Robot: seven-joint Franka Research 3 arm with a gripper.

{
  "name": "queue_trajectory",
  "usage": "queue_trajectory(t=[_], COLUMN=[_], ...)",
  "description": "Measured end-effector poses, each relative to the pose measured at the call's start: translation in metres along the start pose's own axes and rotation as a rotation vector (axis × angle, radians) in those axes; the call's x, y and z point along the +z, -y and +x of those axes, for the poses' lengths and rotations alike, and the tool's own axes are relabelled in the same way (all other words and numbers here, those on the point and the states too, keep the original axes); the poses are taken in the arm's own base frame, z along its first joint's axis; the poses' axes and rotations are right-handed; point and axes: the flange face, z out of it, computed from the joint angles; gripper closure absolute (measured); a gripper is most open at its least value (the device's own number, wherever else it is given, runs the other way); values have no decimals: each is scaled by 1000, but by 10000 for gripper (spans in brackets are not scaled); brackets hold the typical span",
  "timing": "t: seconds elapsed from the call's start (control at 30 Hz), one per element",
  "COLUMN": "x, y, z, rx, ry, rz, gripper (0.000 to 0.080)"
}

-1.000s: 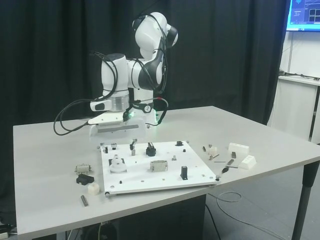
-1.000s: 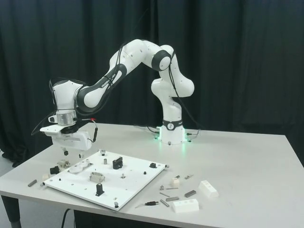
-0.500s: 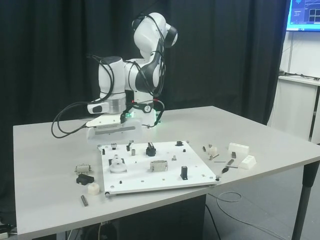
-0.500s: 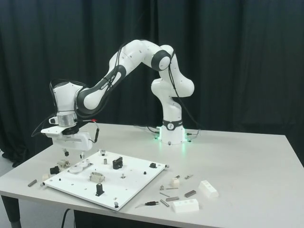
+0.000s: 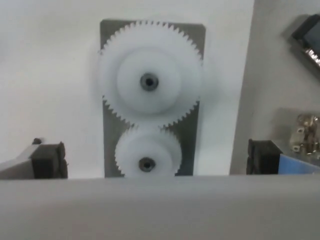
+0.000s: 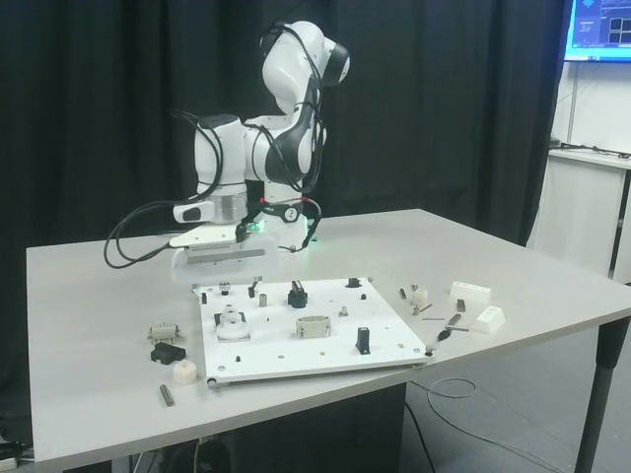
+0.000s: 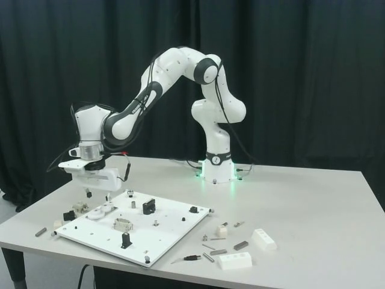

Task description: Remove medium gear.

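The gripper [image 5: 155,160] hovers above the near-left corner of the white board [image 6: 325,355], and the fingers [image 5: 47,160] are spread wide with nothing between them. In the wrist view, two white gears sit on a grey plate [image 5: 192,30], each on its own shaft. The larger gear [image 5: 150,80] and the smaller gear [image 5: 147,156] have their teeth meshed. Which of the two counts as the medium gear I cannot say for sure, because the gripper's own body hides the rest of the plate, and a third gear could be under there.

That is the first hazard: picking the wrong one. Right now the line between the fingertips crosses the smaller gear, not the larger. If the larger is the target, the arm has to shift along the plate before it descends.

The second hazard is the mesh itself. If the fingers close where the teeth interlock, they pinch both gears or ride up on the neighbour. A pad landing on tooth tips rather than squarely across the rim could slip as it squeezes.

The third is the lift. The bore sits on a shaft, so any tilt or sideways pull may jam the gear, drag the board across the table [image 6: 99,296], or spin its partner.
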Motion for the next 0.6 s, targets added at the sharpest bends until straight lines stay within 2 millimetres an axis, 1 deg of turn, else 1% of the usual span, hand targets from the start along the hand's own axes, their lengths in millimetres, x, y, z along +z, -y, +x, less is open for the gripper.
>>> queue_trajectory(t=[0.33, 0.6], x=[7, 10], y=[4, 6], z=[-24, -28], rx=[-8, -8], ry=[-54, -86], rz=[11, 6], gripper=[3, 3])
